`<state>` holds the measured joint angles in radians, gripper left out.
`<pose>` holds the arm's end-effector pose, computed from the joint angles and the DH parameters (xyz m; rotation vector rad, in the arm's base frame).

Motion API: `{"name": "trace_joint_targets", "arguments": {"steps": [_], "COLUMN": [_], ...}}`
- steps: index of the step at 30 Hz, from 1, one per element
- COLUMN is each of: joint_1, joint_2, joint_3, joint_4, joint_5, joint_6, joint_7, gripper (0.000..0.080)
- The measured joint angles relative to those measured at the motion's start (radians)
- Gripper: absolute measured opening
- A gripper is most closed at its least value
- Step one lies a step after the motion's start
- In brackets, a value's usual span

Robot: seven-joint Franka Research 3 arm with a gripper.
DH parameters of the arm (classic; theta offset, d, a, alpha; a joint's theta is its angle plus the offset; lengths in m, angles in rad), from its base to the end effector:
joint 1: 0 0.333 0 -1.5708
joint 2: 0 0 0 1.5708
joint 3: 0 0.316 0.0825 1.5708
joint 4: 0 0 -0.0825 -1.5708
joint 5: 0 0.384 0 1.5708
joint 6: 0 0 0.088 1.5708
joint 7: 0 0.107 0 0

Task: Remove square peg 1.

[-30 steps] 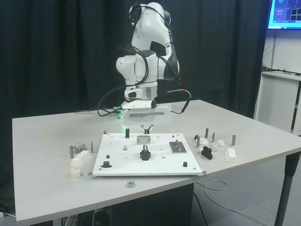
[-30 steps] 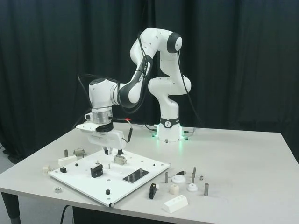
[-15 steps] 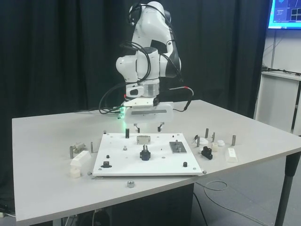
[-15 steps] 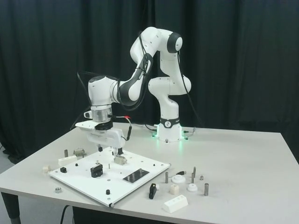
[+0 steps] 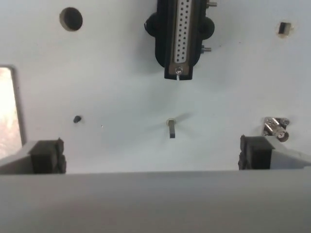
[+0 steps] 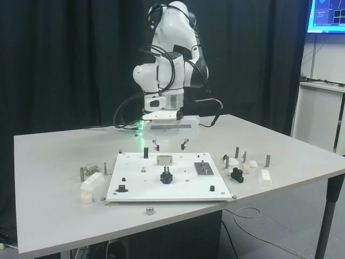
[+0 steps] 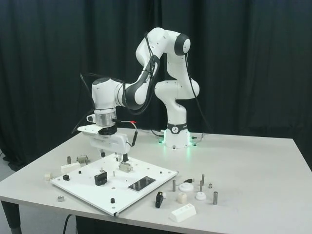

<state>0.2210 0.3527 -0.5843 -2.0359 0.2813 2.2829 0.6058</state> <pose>0.5563 -0.1943 0.2939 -2.6398 1.6791 0.0534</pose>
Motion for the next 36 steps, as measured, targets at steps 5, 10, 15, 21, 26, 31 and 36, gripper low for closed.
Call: {"name": "trace_joint_targets", "arguments": {"steps": [5, 10, 15, 21, 26, 31, 36], "joint_1": [0.001, 0.005, 0.010, 0.012, 0.010, 0.006, 0.002], "joint_2": [0.000, 0.000, 0.000, 0.000, 0.001, 0.006, 0.017], "joint_3": [0.000, 0.000, 0.000, 0.000, 0.000, 0.000, 0.000], "joint_4": [0.001, 0.001, 0.001, 0.000, -0.004, -0.009, -0.021], "joint_5": [-0.019, -0.035, -0.047, -0.049, -0.053, -0.053, -0.052], "joint_6": [0.001, 0.005, 0.006, 0.006, 0.006, 0.011, 0.033], "joint_7": [0.000, 0.000, 0.000, 0.022, 0.042, 0.042, 0.042], "gripper": [0.0798, 0.0800, 0.0800, 0.0800, 0.0800, 0.0800, 0.0800]}}
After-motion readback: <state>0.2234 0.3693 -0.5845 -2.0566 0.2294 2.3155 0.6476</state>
